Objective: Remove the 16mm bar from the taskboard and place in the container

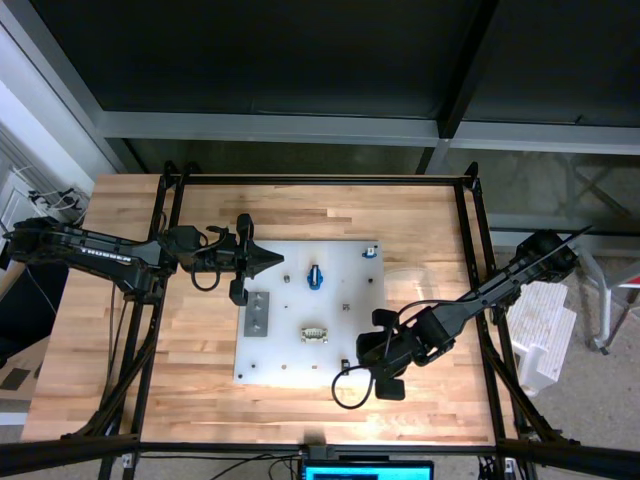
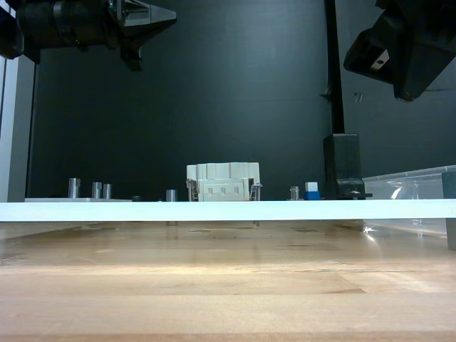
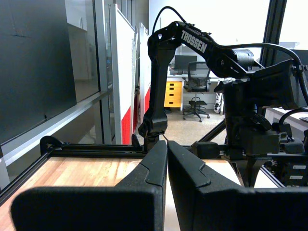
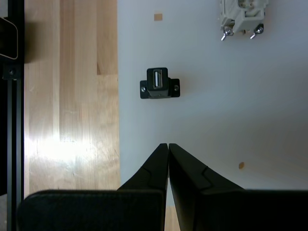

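The 16mm bar (image 2: 171, 195), a tiny short dark stub, seems to stand upright on the large flat white taskboard (image 1: 330, 290), its long axis vertical, just left of the beige connector (image 2: 222, 182). The clear plastic container (image 2: 410, 187) sits beside the board's right edge. The left gripper (image 3: 167, 143) hangs high over the board's far left side, fingers pressed together, empty. The right gripper (image 4: 168, 145) hovers over the board's near edge beside a small black socket block (image 4: 159, 84), fingers together, empty.
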